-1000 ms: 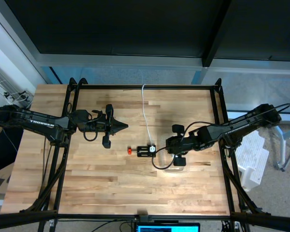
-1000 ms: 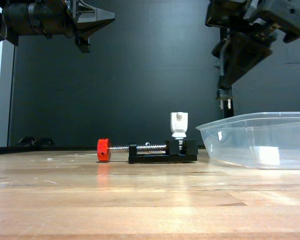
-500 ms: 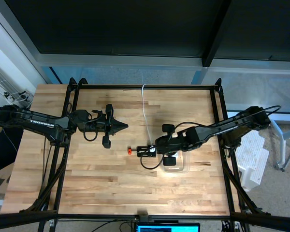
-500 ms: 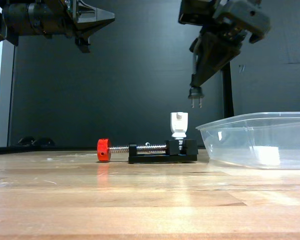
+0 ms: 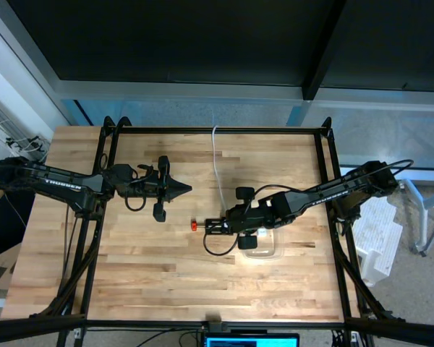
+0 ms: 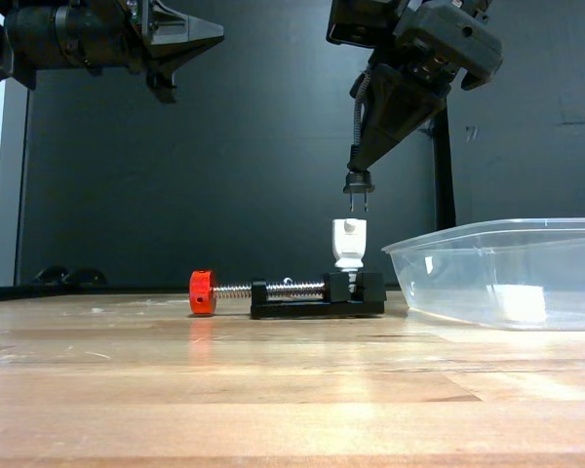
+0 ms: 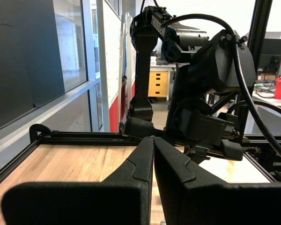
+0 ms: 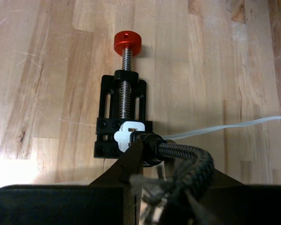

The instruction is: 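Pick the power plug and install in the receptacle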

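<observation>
The power plug is a small black plug on a braided cable, prongs pointing down. My right gripper is shut on it and holds it just above the white socket of the receptacle. The receptacle is a black block with a red-orange knob and a thin white cable. In the right wrist view the plug sits over the white socket, with the knob beyond. My left gripper hovers high at the left, shut and empty.
A clear plastic tray stands right of the receptacle with a small pale piece inside. The plug's black cable loops over the wood in front of the fixture. A black frame borders the table.
My right gripper has carried the plug leftward from above the tray to over the receptacle's white socket and lowered it. The left arm has not moved.
</observation>
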`<state>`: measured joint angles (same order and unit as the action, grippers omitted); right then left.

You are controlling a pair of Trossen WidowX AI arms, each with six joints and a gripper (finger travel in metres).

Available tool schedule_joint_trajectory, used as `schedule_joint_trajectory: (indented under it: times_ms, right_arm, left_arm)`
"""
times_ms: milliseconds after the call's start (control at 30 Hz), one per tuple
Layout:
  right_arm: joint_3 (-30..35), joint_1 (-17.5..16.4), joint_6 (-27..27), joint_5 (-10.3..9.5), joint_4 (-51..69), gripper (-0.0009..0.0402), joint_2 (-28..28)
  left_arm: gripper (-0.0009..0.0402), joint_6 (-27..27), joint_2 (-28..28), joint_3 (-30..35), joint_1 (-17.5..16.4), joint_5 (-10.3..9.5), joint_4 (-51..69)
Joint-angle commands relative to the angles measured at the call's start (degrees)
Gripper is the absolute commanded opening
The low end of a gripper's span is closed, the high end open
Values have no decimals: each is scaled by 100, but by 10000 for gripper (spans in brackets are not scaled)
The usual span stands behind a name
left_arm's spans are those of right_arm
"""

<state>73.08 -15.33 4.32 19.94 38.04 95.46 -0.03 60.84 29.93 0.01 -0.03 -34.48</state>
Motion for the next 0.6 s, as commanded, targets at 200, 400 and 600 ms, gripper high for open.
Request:
schedule_joint_trajectory:
  times_ms: [200,400,600]
  right_arm:
    - [-4,0,-37,-2,-208,0,144]
    - [-31,0,-33,-2,-199,0,144]
    - [-66,0,-31,2,-232,0,144]
  left_arm:
    - [0,2,2,2,-2,0,-2]
    - [0,2,2,2,-2,0,-2]
    - [0,2,2,2,-2,0,-2]
